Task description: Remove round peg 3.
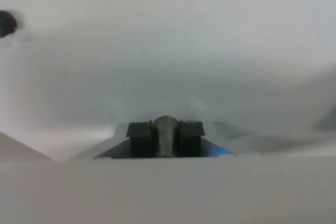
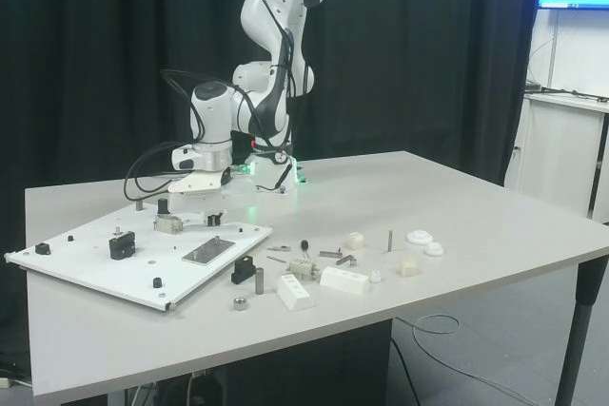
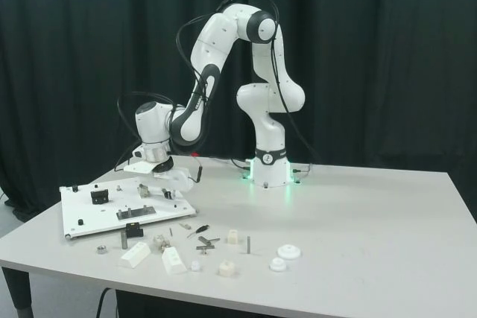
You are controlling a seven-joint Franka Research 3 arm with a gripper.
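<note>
In the wrist view my gripper [image 1: 165, 141] is shut on a short grey round peg [image 1: 165, 132], which stands between the two black pads [image 1: 139, 139]. The peg's lower end is hidden, so I cannot tell whether it still sits in its hole. Behind it lies the white board [image 1: 168, 51]. In the first room view the gripper [image 2: 211, 218] hangs low over the back right part of the white board [image 2: 86, 268]. The second room view shows the gripper [image 3: 165, 193] just above the board [image 3: 86, 221], with the arm bent down to it.
Black fixtures [image 2: 121, 248] and a grey plate [image 2: 209, 252] stand on the board. Loose parts lie on the table before it: white blocks [image 2: 343, 280], white gears [image 2: 420, 237], a black block [image 2: 244, 270], a nut [image 2: 240, 303]. A black knob [image 1: 6, 23] shows on the board.
</note>
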